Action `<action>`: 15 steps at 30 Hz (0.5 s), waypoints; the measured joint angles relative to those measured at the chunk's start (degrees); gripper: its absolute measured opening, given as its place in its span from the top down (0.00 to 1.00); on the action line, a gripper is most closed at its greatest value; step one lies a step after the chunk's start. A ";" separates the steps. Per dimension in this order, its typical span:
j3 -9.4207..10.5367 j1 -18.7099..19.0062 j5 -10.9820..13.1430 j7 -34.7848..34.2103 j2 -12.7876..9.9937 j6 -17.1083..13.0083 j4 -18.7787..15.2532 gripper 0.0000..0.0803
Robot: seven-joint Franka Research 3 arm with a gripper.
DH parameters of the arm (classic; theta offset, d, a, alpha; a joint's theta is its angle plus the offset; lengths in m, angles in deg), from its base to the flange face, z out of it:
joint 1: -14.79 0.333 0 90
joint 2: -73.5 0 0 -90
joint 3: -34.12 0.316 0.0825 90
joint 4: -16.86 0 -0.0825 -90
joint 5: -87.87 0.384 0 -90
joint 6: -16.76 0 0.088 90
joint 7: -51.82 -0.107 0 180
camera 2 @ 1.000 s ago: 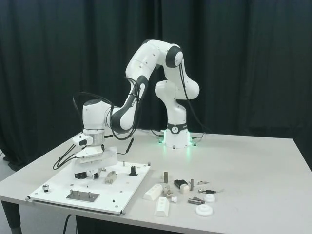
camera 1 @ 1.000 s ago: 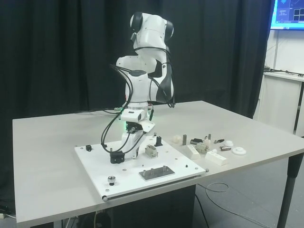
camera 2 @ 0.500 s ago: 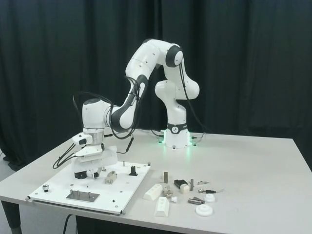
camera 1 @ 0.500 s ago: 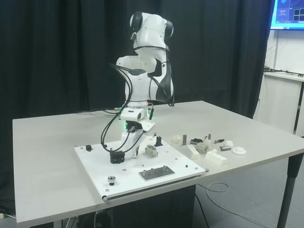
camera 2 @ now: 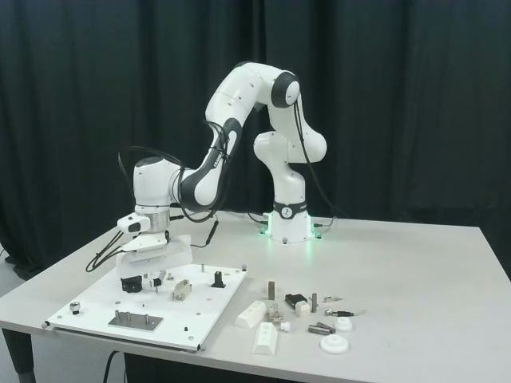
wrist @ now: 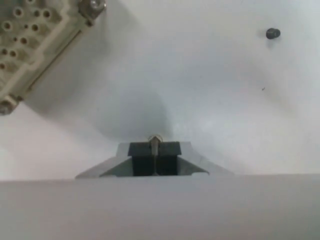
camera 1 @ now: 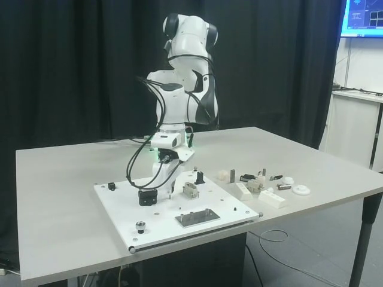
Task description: Remove square peg 1.
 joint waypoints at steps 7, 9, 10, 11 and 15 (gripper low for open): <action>-0.32 0.02 -0.02 0.00 1.04 0.89 -0.10 0.97; -0.67 0.08 -0.33 0.00 1.49 0.98 -0.11 0.97; -0.83 0.11 -0.42 0.00 1.77 1.15 -0.13 0.97; -0.99 0.13 -0.47 0.00 2.05 1.35 -0.14 0.97; -1.67 0.41 -0.75 0.00 3.36 2.61 -0.20 0.97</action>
